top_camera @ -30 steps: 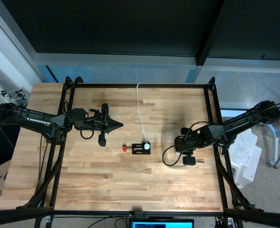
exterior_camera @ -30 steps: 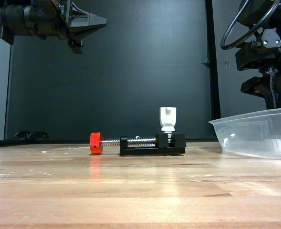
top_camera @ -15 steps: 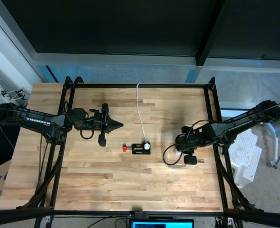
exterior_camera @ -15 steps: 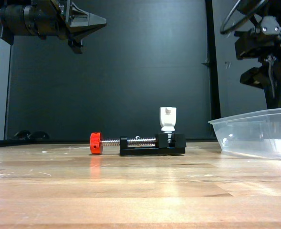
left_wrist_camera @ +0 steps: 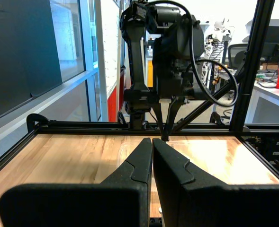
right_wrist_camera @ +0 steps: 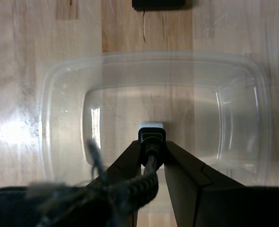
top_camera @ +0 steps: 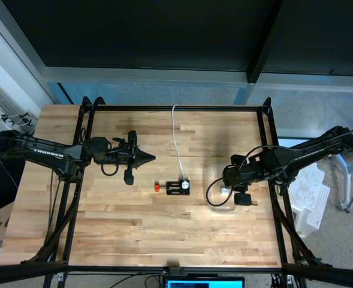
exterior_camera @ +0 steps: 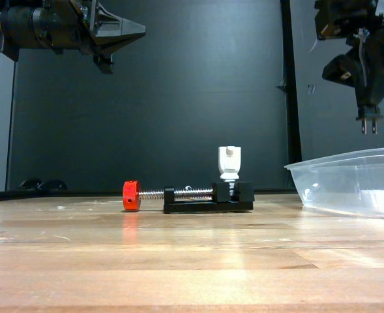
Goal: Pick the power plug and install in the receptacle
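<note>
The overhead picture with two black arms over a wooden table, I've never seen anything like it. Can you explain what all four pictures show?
These are two robot arms at a wooden table. One picture looks down from above, one sits at table-top level, and two come from cameras on the arms' wrists. The left gripper hangs in the air over the table's left half, fingers shut, holding nothing. The right gripper hovers above a clear plastic tray, its fingers shut on the power plug, a tiny black piece with two prongs pointing down. Mid-table sits a black clamp with a red knob, holding the receptacle upright; its white cable runs to the far edge. The plug is not yet in it.
</note>
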Controlling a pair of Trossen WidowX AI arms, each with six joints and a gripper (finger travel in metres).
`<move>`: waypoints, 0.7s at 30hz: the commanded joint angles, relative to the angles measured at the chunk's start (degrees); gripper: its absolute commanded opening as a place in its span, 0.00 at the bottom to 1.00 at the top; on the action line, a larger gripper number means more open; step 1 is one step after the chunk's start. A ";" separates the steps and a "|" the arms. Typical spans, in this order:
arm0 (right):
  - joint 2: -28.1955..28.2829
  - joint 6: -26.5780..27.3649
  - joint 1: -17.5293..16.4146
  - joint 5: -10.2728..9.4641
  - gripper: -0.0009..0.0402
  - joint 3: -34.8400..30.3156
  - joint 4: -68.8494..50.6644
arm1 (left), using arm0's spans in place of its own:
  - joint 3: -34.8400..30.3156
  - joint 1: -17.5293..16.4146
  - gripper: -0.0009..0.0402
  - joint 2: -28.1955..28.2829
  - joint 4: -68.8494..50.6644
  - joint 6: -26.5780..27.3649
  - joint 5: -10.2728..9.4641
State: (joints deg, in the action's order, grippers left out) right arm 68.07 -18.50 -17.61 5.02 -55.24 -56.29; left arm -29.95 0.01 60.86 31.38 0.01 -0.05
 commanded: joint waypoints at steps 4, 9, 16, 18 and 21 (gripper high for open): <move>0.33 -0.33 0.02 0.00 0.02 -0.39 0.09 | 0.00 0.00 0.02 0.00 0.00 -0.02 0.02; 2.99 -0.02 0.90 0.00 0.02 -2.47 1.03 | 0.00 -0.02 0.02 0.00 0.00 0.00 0.02; 8.63 2.12 2.05 1.51 0.02 -8.72 2.23 | 0.00 0.00 0.02 0.00 0.00 -0.02 0.02; 10.64 3.04 2.58 1.53 0.02 -10.54 2.45 | 0.00 -0.02 0.02 0.00 0.00 -0.02 0.02; 13.88 4.26 3.39 1.49 0.02 -13.51 2.62 | 0.00 0.00 0.02 0.00 0.00 0.00 0.02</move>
State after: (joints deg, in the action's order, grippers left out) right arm 80.55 -14.94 -14.55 6.50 -67.51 -53.76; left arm -29.95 0.01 60.86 31.38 0.01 -0.05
